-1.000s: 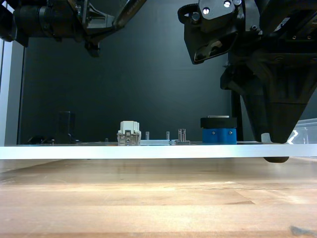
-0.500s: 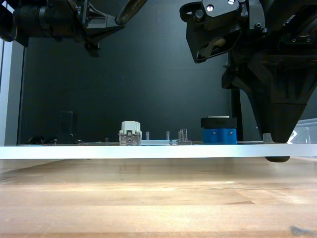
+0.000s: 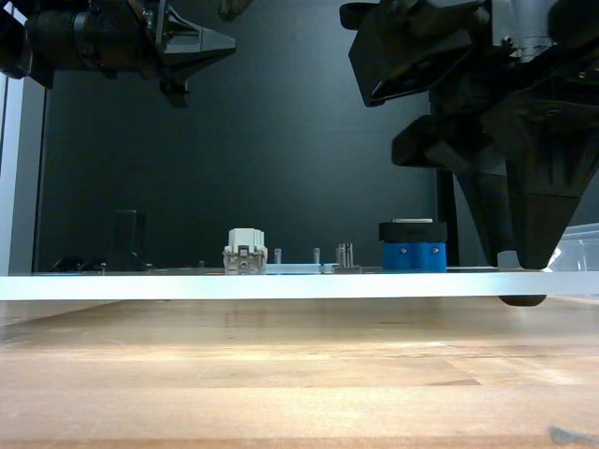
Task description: Unfasten the M12 fastener and place in the container
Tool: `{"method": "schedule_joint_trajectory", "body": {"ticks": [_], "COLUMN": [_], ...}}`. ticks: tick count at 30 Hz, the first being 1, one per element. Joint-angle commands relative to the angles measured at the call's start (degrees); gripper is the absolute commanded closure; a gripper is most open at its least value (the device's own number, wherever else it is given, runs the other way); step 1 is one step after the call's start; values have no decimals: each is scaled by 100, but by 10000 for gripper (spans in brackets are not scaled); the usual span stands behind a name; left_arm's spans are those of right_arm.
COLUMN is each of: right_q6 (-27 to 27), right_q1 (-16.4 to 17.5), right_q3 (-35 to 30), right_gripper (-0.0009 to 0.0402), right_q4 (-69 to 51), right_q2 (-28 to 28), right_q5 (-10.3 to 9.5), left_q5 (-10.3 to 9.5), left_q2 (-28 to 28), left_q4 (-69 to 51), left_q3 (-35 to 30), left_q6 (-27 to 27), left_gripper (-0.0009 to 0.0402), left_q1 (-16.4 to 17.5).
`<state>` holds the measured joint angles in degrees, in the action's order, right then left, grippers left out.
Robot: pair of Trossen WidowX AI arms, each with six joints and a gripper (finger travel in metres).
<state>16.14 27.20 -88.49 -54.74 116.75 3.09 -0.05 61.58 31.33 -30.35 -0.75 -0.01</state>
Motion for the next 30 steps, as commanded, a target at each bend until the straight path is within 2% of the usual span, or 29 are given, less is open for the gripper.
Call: {"method": "schedule_joint_trajectory", "body": {"ticks": [1,12,18,21,27,30], "right_q6": [-890,-4887,-6679,-7104,-7099,-7088], "right_q1": [7,4,4,4,7,4], "right_q3": [-4,-4,-4,-4,-4,-4], "right_gripper": [389,389,389,389,388,376], "right_q4": [90,109,164,168,153,153], "right_q2": [2,-4,-7,-7,-7,-7], "right_q5": [-31,-17,-15,-15,-22,-146], "left_q5": [0,0,0,0,0,0], "left_q2": [2,2,2,2,2,2], "left_q4": [2,2,2,0,2,2], "left_q3": [-2,-2,-2,-2,-2,-2], "left_q6": [0,0,0,0,0,0], "left_gripper": [393,393,393,393,393,393], "left_q1": [0,0,2,2,0,0]}}
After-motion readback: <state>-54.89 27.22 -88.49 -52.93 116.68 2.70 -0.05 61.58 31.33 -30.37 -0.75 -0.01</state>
